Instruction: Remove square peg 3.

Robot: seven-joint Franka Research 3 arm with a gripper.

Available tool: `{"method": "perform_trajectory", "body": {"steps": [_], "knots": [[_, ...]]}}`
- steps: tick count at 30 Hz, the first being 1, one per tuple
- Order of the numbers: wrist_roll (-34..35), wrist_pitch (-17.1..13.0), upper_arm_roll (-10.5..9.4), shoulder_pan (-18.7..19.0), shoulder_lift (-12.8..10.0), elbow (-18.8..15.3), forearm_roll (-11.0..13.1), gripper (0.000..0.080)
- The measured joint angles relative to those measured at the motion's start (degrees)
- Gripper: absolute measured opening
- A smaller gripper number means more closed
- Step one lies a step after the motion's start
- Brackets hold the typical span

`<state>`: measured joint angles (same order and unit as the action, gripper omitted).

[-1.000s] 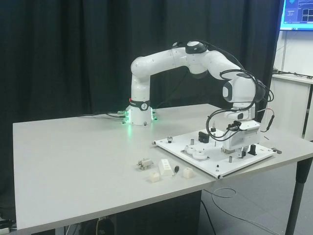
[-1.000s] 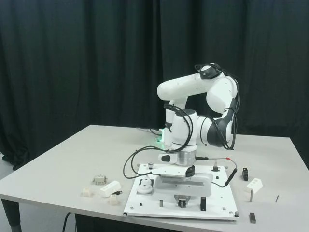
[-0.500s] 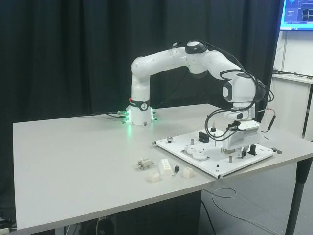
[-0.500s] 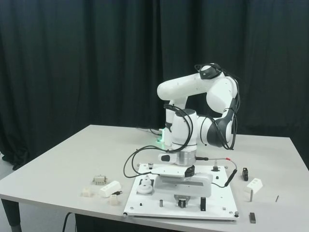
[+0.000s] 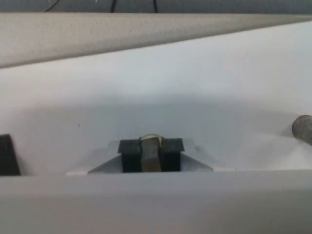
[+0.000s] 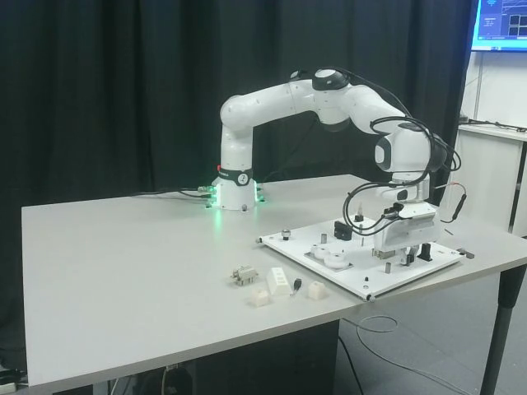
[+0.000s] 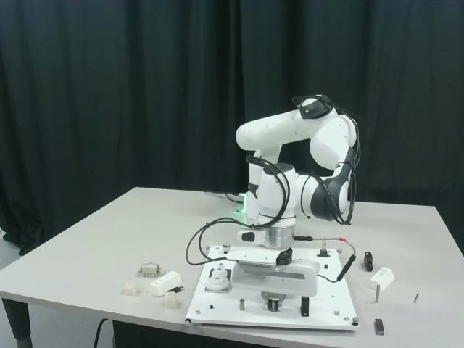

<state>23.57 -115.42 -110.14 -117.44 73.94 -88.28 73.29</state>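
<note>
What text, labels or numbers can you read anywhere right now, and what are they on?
Nothing can be read.
Monitor at the room's edge: it shows lines and a panel, too small to read.
Arm base ring: a small mark, too small to read.
White board, the loose white blocks and the peg between the gripper fingers: no lettering visible.

small white blocks (image 6: 281, 282) lie on the grey table (image 6: 123, 255) before black curtains (image 7: 109, 87).
</note>
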Motion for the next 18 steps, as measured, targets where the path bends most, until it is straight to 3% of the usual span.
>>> {"method": "perform_trajectory", "body": {"steps": [18], "knots": [[-3.4,-0.1,-0.06,0.0,0.0,0.2,-0.6,0.0079]]}}
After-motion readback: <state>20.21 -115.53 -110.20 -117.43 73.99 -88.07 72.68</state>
